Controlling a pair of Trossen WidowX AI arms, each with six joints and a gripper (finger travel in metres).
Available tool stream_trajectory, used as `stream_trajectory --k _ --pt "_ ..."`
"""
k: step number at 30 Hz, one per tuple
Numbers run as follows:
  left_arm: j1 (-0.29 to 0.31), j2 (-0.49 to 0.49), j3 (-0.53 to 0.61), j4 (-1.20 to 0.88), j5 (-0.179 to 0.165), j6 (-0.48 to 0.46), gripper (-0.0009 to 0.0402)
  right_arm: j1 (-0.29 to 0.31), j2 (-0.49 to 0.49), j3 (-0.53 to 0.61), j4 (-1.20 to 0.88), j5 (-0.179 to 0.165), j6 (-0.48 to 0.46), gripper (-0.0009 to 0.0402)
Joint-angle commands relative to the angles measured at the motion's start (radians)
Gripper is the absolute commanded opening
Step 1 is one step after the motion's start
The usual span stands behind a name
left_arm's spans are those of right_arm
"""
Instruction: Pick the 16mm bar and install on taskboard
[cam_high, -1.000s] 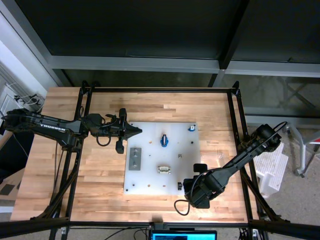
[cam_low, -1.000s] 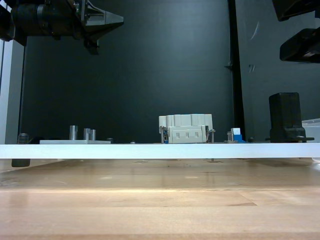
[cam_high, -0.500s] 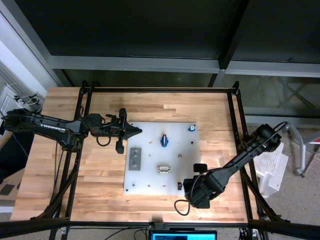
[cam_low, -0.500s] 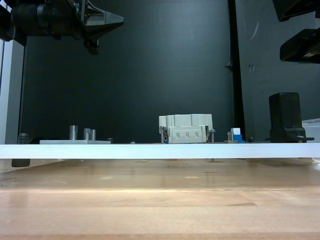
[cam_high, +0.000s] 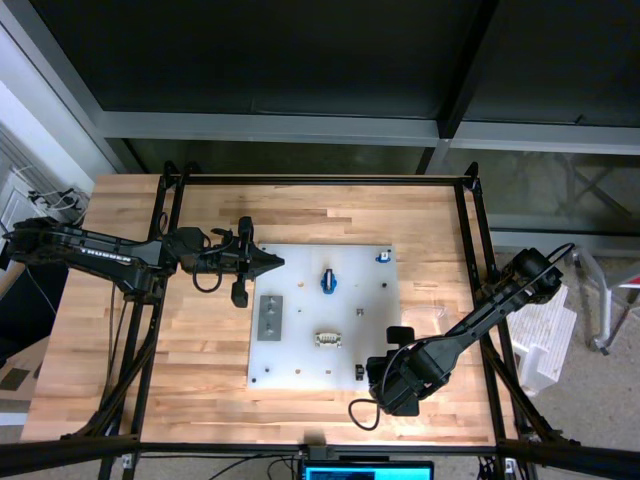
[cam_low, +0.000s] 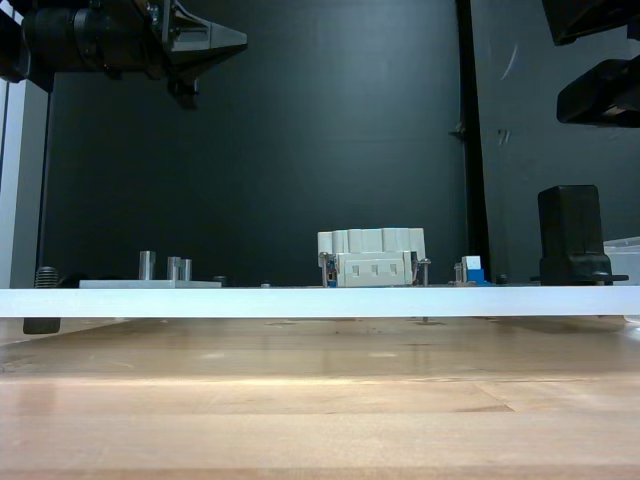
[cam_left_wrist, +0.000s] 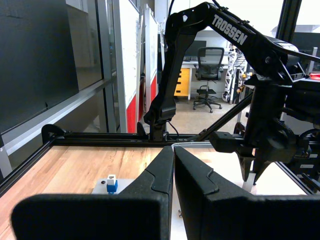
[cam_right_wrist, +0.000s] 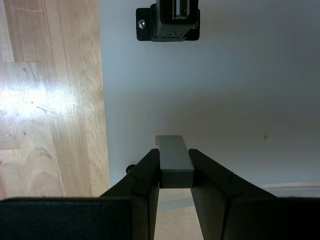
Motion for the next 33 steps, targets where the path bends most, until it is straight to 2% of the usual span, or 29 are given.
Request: stream_trajectory --k 1,16,33 --pt "0.000 0.000 0.000 0.000 0.000 0.000 0.0000 0.000 0.000 0.001 0.002 -0.001 0.000 0.0009" --pt "0.000 0.000 0.000 0.000 0.000 0.000 0.0000 0.000 0.000 -0.003 0.006 -0.005 -0.001 0.0009" --pt "0.000 0.000 0.000 0.000 0.000 0.000 0.0000 0.000 0.000 -0.072 0.076 -0.002 -0.001 0.0009"
